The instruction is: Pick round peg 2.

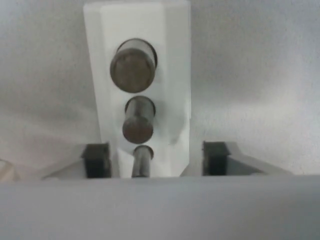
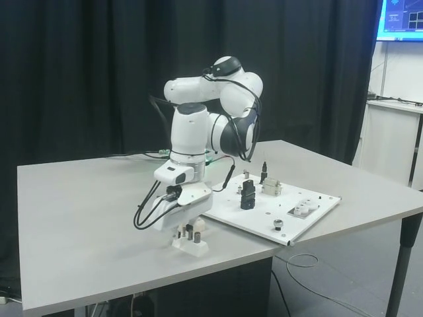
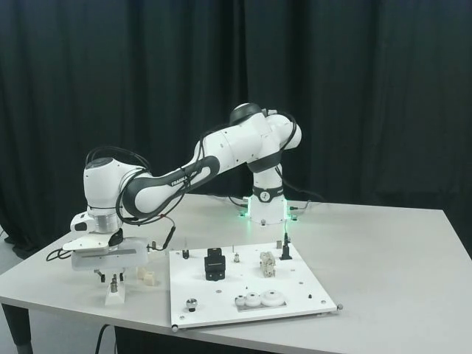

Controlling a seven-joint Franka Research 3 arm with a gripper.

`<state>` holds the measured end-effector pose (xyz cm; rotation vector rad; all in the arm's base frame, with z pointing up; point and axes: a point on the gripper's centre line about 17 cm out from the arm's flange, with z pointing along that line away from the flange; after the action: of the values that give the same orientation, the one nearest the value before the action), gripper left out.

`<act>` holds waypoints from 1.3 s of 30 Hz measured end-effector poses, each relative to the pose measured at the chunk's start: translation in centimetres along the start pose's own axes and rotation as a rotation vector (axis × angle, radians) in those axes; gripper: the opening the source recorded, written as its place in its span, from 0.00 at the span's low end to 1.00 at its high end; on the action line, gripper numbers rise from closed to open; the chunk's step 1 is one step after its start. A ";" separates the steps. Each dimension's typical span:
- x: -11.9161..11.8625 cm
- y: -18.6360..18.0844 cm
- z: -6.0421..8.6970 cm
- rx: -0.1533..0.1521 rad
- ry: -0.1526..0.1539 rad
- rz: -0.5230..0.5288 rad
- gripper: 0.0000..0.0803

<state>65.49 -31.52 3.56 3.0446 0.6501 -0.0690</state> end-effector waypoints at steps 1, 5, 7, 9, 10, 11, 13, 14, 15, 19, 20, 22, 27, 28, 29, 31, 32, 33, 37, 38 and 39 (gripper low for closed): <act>0.0 0.0 0.0 0.000 0.000 0.001 0.47; 0.1 0.0 -0.1 -0.001 0.000 0.004 0.47; 0.2 0.0 -0.2 -0.001 0.000 0.004 0.47; 0.2 -0.1 -0.2 0.000 0.000 0.004 0.27; 0.2 -0.1 -0.2 0.001 0.000 0.003 0.27; 0.2 -0.1 -0.2 0.001 0.000 0.003 0.27; 0.2 -0.1 -0.2 0.003 0.000 0.003 0.08; 0.2 -0.2 -0.2 0.004 0.000 0.004 0.08; 0.2 -0.2 -0.2 0.005 0.000 0.004 0.08; 0.2 -0.3 -0.2 0.009 0.000 0.004 0.08; 0.2 -0.3 -0.2 0.011 -0.001 0.005 0.08; 0.1 -0.4 -0.3 0.014 -0.003 0.007 0.09; -0.3 -0.7 -0.4 0.027 -0.015 0.014 0.09; -0.4 -0.7 -0.5 0.030 -0.016 0.016 0.09; -0.5 -0.8 -0.6 0.033 -0.018 0.018 0.09; -0.6 -0.9 -0.8 0.041 -0.022 0.018 0.09; -0.7 -1.0 -0.9 0.045 -0.024 0.019 0.09; -0.8 -1.1 -1.1 0.049 -0.026 0.019 0.09; -0.8 -1.3 -1.9 0.061 -0.027 0.026 0.09; -0.9 -1.3 -2.1 0.064 -0.027 0.027 0.09; -0.8 -1.4 -2.4 0.066 -0.027 0.028 0.09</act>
<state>64.25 -30.54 5.93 3.1093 0.6162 -0.1329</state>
